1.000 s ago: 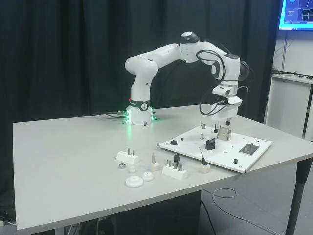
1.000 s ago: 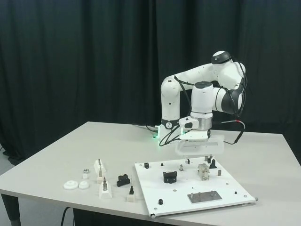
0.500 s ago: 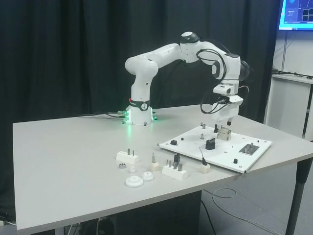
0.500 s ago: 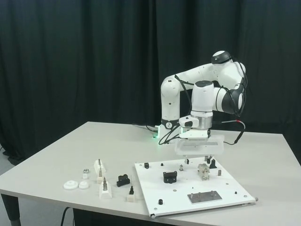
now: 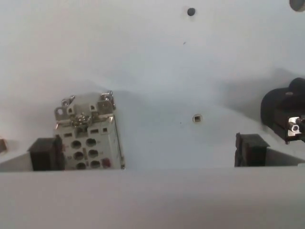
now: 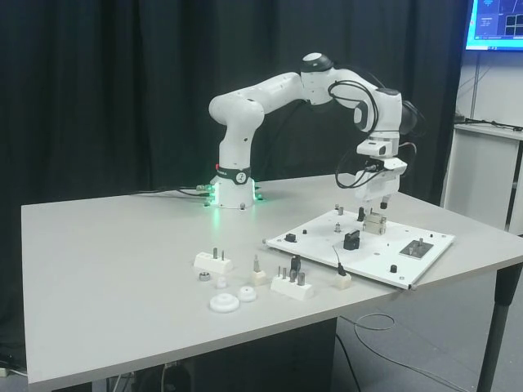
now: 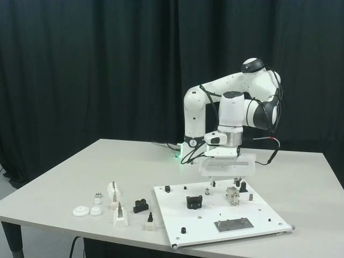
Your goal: Pick Ethernet.
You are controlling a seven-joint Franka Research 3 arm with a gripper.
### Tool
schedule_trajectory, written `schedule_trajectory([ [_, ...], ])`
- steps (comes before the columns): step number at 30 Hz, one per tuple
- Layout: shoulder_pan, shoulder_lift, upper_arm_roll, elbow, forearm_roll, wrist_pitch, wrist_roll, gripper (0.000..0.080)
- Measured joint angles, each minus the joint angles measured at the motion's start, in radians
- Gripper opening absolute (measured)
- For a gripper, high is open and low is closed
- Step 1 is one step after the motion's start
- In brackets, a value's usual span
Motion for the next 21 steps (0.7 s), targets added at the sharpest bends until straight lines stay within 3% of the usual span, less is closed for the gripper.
schedule_trajectory([
  [21,-0.004,0.000,-0.013,0.001,-0.001,0.009,-0.019,0.0800],
])
